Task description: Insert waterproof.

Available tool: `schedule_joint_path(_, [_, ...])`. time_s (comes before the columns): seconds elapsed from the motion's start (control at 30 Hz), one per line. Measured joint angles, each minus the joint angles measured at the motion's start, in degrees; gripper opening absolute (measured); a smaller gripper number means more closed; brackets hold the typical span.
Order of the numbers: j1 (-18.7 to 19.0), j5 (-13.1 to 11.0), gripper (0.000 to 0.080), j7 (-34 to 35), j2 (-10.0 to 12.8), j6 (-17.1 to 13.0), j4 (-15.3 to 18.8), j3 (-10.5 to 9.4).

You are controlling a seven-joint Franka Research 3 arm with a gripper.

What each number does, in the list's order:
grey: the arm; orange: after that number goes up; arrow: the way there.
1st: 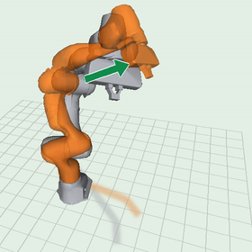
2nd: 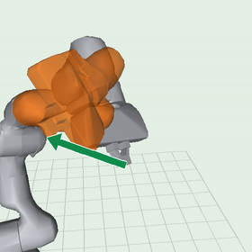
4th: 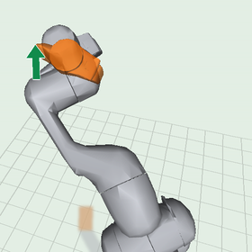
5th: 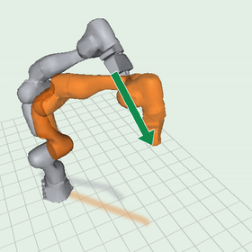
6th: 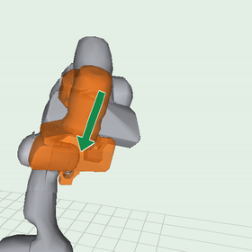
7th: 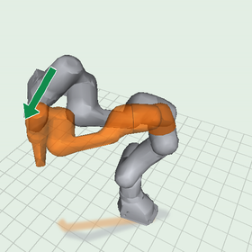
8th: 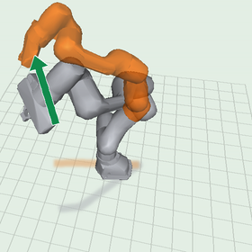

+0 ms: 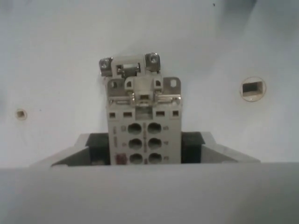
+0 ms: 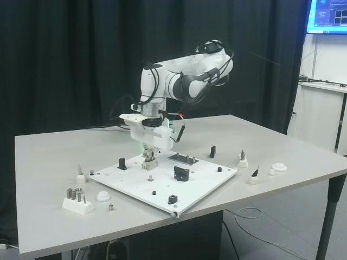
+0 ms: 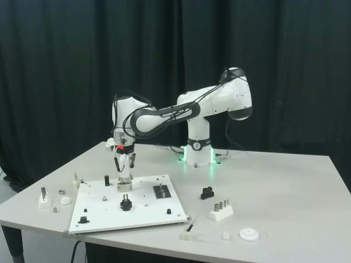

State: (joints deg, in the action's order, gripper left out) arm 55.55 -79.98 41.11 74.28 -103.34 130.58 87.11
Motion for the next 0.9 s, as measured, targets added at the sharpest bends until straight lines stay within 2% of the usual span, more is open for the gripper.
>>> schedule_joint_path(0.9, [0.0, -1.5, 0.0311, -0.9, 0.0, -2.1, 0.0, -0.49])
